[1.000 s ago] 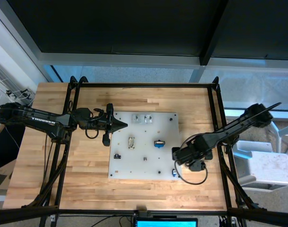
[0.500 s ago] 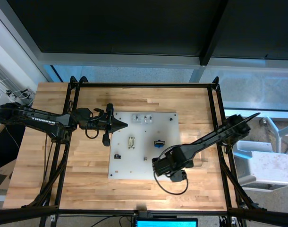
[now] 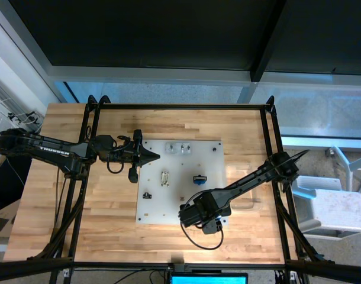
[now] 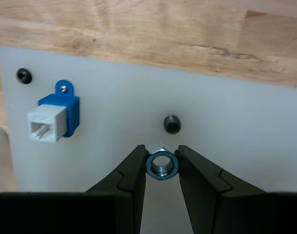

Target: Pick the M12 fastener and fasten on the M12 threads

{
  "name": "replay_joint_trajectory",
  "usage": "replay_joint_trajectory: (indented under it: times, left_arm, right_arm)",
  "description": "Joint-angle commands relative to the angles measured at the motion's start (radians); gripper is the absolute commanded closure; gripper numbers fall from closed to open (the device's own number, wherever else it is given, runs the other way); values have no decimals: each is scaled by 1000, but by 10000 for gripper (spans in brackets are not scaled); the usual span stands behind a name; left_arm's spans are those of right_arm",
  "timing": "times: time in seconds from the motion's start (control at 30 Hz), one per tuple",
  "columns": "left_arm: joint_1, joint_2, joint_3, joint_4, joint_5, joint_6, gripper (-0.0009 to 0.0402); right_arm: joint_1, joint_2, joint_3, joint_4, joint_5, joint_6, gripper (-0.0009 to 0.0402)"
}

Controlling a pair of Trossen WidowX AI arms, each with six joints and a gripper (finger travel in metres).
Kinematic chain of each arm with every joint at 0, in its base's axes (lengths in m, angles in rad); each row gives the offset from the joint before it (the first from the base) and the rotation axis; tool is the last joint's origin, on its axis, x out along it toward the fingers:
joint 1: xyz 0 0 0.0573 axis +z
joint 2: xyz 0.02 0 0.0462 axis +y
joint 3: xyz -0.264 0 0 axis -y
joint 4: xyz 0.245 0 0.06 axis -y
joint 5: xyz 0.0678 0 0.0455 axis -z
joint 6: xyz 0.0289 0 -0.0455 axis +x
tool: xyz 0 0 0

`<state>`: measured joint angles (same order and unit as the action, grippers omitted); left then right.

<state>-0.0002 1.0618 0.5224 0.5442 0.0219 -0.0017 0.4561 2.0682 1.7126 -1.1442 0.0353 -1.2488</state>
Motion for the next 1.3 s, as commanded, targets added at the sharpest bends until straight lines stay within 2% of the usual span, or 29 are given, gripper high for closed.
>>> replay_joint_trajectory:
  times: [0.03, 0.2, 0.47, 0.57, 1.3]
  left_arm:
    - [0, 0, 0, 0, 0, 0, 393]
    - [0, 0, 0, 0, 0, 0, 393]
    - [0, 0, 0, 0, 0, 0, 393]
    - [0, 0, 0, 0, 0, 0, 393]
    - [0, 0, 0, 0, 0, 0, 393]
  right_arm:
    - [0, 21, 19, 0, -3, 2, 350]
    - [0, 38, 35, 10, -13, 2, 350]
    - [0, 55, 34, 16, -11, 2, 350]
    - [0, 59, 30, 30, -33, 2, 350]
    - [-2, 88, 19, 42, -38, 14, 350]
